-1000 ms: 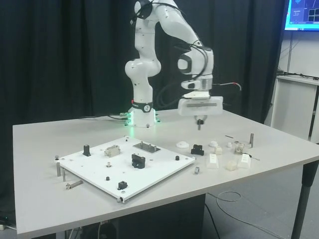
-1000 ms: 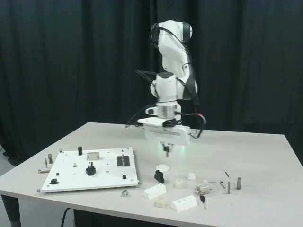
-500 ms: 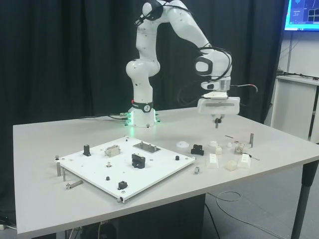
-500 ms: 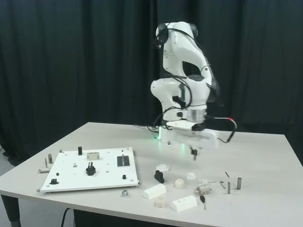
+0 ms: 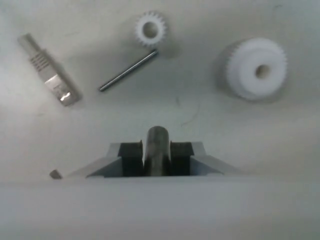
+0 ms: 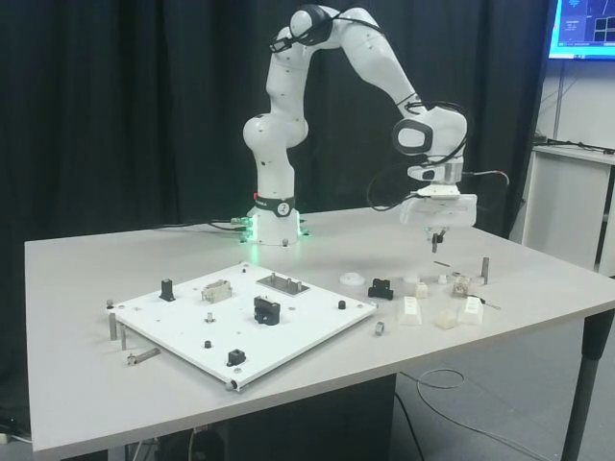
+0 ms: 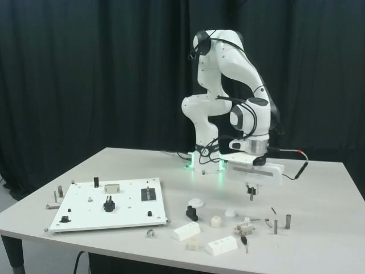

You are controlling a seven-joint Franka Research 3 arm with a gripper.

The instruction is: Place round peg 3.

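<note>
The hand (image 5: 157, 157) hides the peg's (image 5: 157, 145) lower length.

The white, glossy, round-jointed robot arm (image 6: 288, 125) has black seams, a green-lit base (image 6: 274, 223) bolted on the grey table (image 6: 86, 279), and black cables (image 7: 293, 166) near its flat wrist block.

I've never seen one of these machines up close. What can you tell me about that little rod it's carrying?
The round peg is a short grey cylinder, metallic-looking, with a flat end. It is clamped upright between the black pads of the claw, its end poking out below them. It hangs above the grey table, touching nothing else, over the loose parts.
</note>
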